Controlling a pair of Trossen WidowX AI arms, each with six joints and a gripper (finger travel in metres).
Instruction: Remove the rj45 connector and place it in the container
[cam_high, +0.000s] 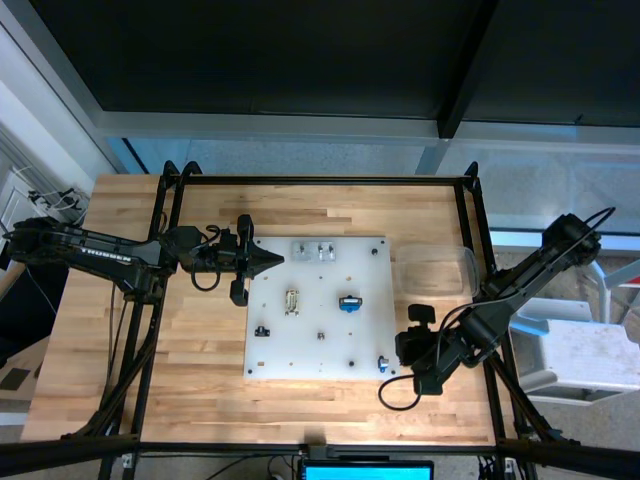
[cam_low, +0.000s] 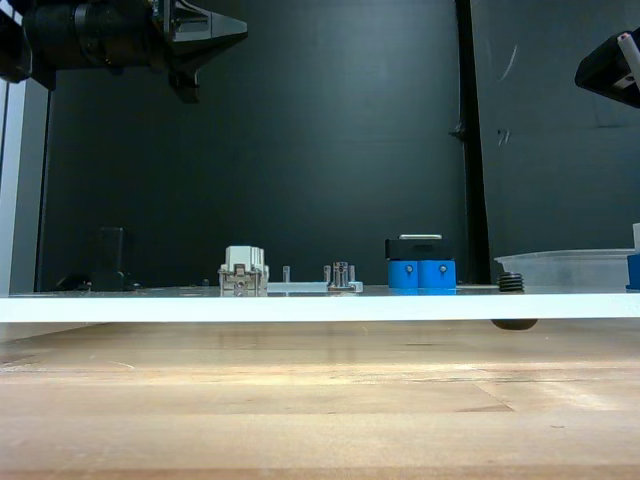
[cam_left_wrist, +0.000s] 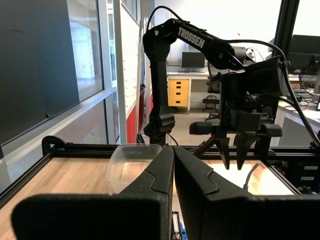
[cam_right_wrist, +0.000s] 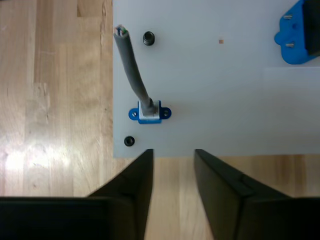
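A white board (cam_high: 310, 335) lay on the pale wooden counter (cam_high: 120, 380), with a dark wall (cam_low: 330, 150) behind. The rj45 connector (cam_right_wrist: 149, 113) sat in a blue mount (cam_right_wrist: 133, 114) at the board's near right corner. The right gripper (cam_right_wrist: 172, 154) hovered just off that edge, jaws apart, empty. The left gripper (cam_left_wrist: 173, 150) hung above the far left edge, jaws seemingly closed. The container (cam_high: 433, 270) stood beside the board's right edge.

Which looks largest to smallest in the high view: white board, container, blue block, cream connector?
1. white board
2. container
3. blue block and cream connector, alike
The left hand hovers over the board's far left corner; the right hand is at its near right edge.
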